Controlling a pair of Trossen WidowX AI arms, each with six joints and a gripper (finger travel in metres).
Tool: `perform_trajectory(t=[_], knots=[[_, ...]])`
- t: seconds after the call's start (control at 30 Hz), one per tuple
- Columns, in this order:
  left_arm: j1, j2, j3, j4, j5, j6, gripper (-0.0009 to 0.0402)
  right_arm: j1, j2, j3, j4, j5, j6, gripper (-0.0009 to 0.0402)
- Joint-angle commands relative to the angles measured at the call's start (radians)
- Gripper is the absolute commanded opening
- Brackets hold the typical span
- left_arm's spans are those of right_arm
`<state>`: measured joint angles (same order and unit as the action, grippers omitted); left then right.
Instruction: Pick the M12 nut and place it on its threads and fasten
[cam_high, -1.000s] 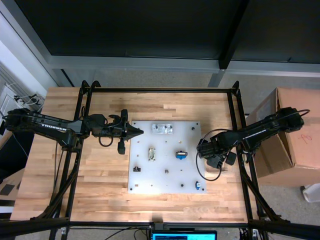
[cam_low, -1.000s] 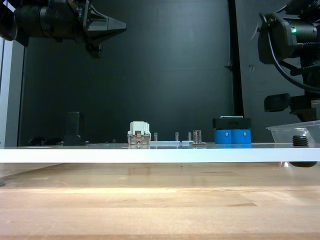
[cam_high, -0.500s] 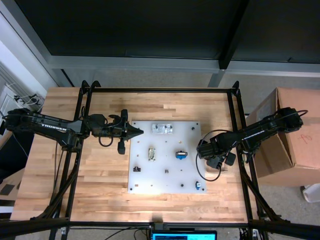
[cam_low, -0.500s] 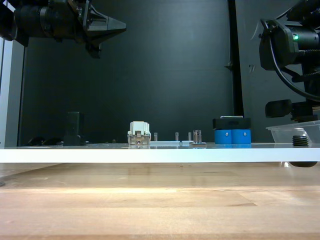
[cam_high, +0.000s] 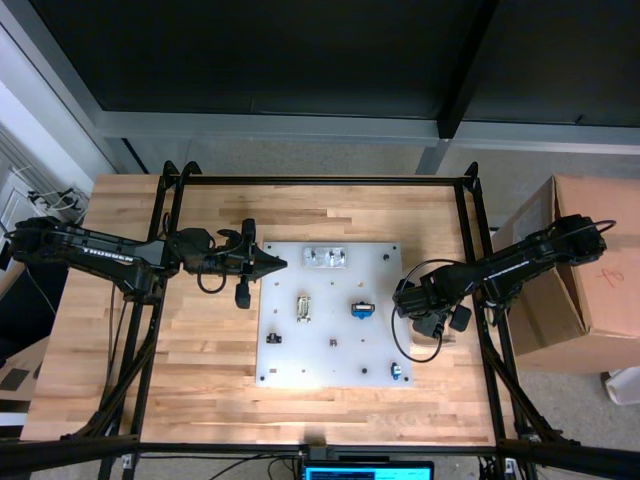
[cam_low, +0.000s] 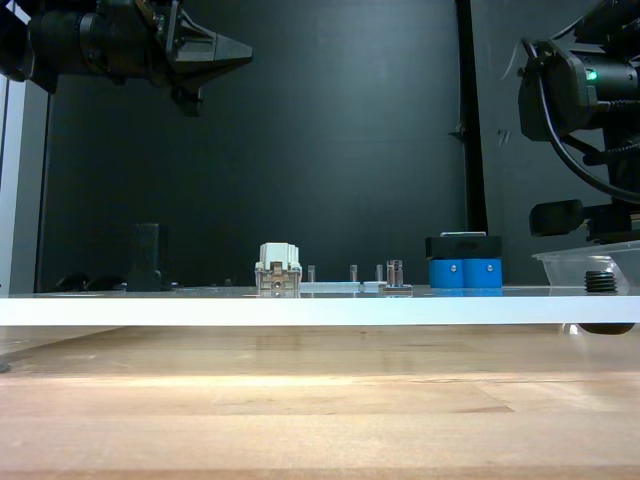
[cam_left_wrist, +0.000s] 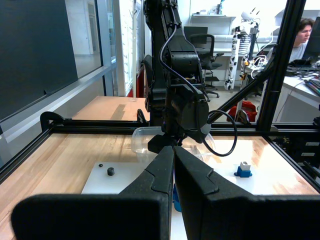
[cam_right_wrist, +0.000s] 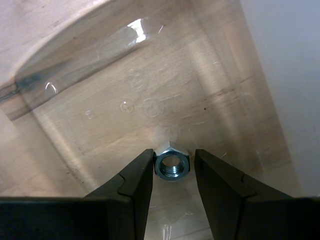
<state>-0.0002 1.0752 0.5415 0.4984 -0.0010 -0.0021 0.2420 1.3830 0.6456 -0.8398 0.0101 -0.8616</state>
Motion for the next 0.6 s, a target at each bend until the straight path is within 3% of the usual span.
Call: perform_trajectory(t=[0.03,0.6], knots=[[0.000,0.000,0.000,0.000,0.000,0.000,0.0000,0.000,0.001,-0.005,0.008,-0.006,0.000,0.0103],[0.000,0.000,0.000,0.000,0.000,0.000,0.0000,0.001,-0.002,0.005,0.002,-0.003,0.000,0.0035]])
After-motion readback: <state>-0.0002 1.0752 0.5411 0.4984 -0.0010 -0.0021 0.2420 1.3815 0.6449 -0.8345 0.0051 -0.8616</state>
